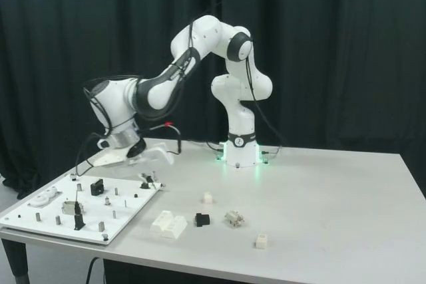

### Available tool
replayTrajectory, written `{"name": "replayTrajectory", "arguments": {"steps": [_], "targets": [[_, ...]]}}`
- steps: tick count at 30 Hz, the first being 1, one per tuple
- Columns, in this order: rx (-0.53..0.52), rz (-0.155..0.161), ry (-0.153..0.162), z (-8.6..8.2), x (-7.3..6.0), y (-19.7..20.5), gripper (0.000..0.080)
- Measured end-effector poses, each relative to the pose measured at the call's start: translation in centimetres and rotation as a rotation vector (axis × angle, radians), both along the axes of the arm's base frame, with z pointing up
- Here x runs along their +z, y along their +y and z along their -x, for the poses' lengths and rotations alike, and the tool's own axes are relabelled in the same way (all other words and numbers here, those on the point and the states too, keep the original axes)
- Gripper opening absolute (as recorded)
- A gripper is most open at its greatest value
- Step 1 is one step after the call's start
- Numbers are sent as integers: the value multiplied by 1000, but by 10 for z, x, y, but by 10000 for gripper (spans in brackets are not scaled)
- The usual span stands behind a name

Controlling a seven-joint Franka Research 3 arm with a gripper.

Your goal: Place square peg 1.

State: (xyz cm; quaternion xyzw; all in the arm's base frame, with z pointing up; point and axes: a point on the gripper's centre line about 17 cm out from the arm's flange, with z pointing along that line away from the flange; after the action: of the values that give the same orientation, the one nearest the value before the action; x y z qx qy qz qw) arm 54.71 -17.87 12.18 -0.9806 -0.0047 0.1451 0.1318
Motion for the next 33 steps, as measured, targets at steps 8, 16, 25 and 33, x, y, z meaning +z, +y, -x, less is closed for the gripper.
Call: {"name": "replayTrajectory", "arguments": {"steps": [8,16,25,33], "targets": [[20,46,-12,7,-13,34,36],[45,97,-52,14,-30,54,36],[49,139,-82,22,-40,66,209],[47,156,-95,25,-41,71,518]]}}
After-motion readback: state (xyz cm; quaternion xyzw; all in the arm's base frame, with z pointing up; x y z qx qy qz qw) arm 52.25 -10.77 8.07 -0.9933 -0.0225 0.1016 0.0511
